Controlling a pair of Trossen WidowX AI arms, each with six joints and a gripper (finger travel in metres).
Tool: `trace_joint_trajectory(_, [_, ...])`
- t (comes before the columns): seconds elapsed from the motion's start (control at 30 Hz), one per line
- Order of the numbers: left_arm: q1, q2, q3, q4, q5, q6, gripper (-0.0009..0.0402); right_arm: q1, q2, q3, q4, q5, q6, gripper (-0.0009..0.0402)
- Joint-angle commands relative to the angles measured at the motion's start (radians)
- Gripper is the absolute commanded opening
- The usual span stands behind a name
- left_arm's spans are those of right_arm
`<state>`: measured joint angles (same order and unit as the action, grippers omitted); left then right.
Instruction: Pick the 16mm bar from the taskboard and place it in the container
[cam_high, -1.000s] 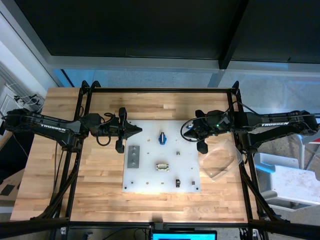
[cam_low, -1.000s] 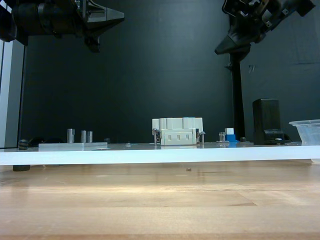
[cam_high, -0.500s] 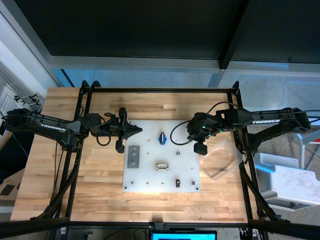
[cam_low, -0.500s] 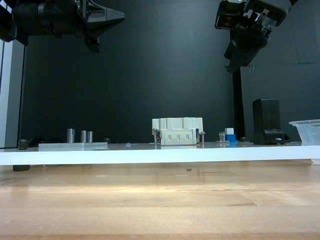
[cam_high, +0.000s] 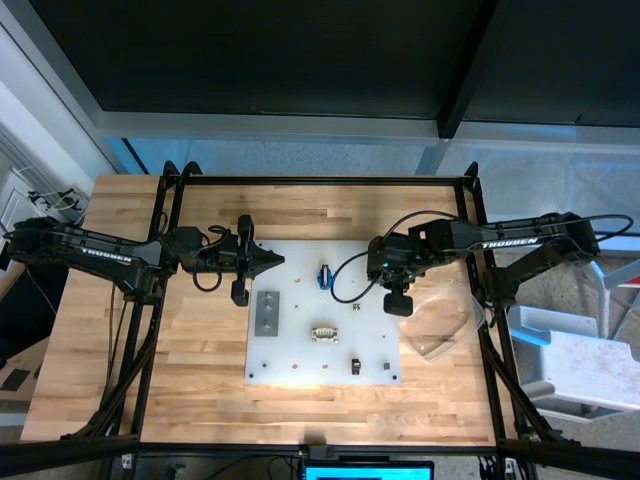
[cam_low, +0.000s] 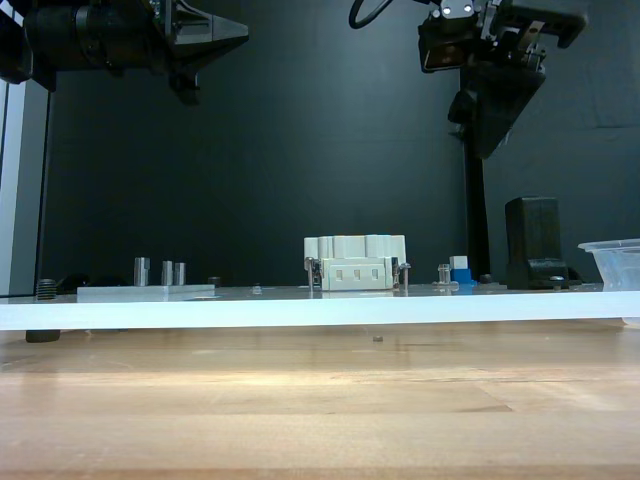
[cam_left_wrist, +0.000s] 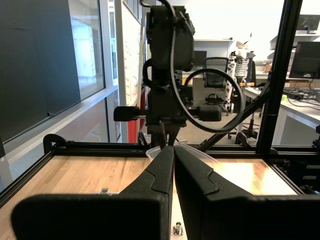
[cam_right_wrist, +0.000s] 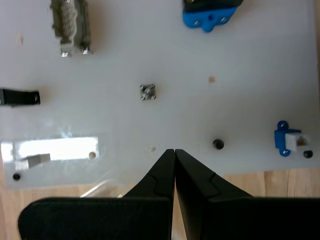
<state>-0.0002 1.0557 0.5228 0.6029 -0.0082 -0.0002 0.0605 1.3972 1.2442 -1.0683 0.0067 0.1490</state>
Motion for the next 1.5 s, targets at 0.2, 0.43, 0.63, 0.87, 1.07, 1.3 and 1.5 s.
trace_joint_trajectory(0.2, [0.000,0.000,0.000,0.000,0.000,0.000,0.0000,0.055,0.040,0.041,-0.049,0.000,0.008,0.0000])
trace_joint_trajectory(0.43, [0.000,0.000,0.000,0.000,0.000,0.000,0.0000,0.107,0.053,0.041,-0.061,0.001,0.075,0.0000])
trace_joint_trajectory(0.63, [0.000,0.000,0.000,0.000,0.000,0.000,0.0000,0.156,0.068,0.041,-0.077,0.002,0.127,0.0000])
trace_joint_trajectory(0.87, [0.000,0.000,0.000,0.000,0.000,0.000,0.0000,0.219,0.086,0.041,-0.079,0.002,0.189,0.0000])
trace_joint_trajectory(1.07, [0.000,0.000,0.000,0.000,0.000,0.000,0.0000,0.278,0.110,0.041,-0.075,0.006,0.238,0.0000])
trace_joint_trajectory(1.3, [0.000,0.000,0.000,0.000,0.000,0.000,0.0000,0.319,0.132,0.041,-0.069,0.006,0.272,0.0000])
trace_joint_trajectory(1.5, [0.000,0.000,0.000,0.000,0.000,0.000,0.0000,0.344,0.137,0.041,-0.062,0.006,0.318,0.0000])
